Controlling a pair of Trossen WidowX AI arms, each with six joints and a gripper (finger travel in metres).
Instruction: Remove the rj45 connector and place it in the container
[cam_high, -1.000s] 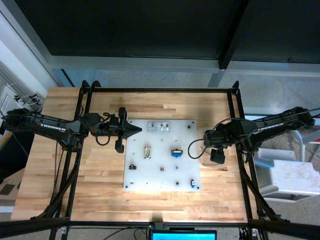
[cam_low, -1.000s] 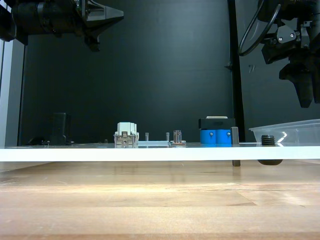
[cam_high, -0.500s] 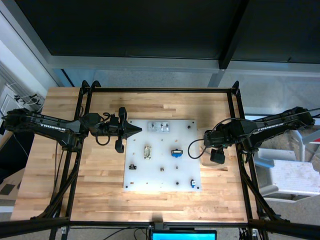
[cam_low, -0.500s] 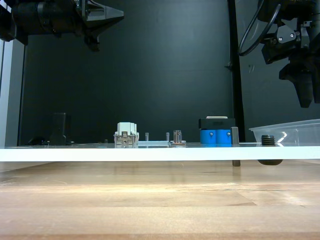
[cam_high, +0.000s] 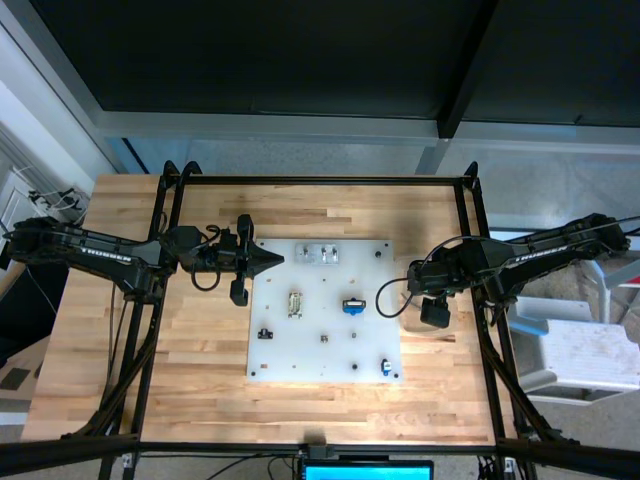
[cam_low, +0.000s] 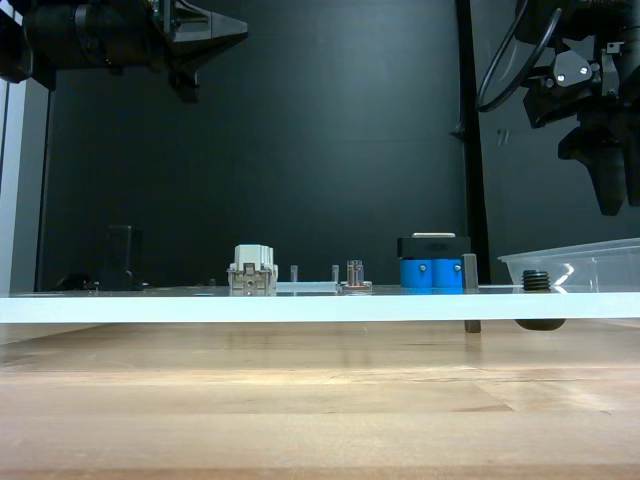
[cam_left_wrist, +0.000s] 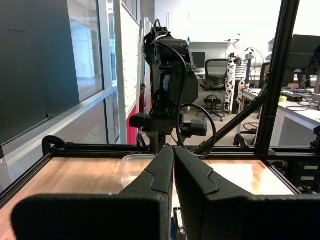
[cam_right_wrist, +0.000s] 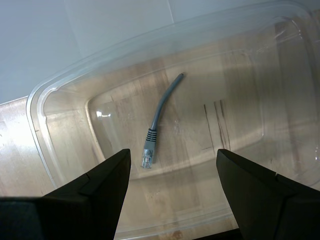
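Note:
The rj45 connector (cam_right_wrist: 149, 147), a clear plug on a short grey cable stub, lies flat on the floor of the clear container (cam_right_wrist: 60, 82). Directly above it hangs my right gripper (cam_right_wrist: 172, 155), open, fingers spread to either side and touching nothing. From overhead, the right gripper (cam_high: 414, 303) is over the container (cam_high: 408, 326), just off the white board's right edge. The low view shows the right gripper (cam_low: 608, 190) well above the tub (cam_low: 590, 262). My left gripper (cam_high: 277, 259) hovers shut and empty at the board's upper left corner, high above the table (cam_low: 238, 30).
The white board (cam_high: 320, 350) carries a bright-blue connector (cam_high: 352, 306), a beige-silver connector (cam_high: 296, 304), a clear block (cam_high: 318, 254) and a small dark part with blue (cam_high: 385, 367). Black frame rails run around the wooden table.

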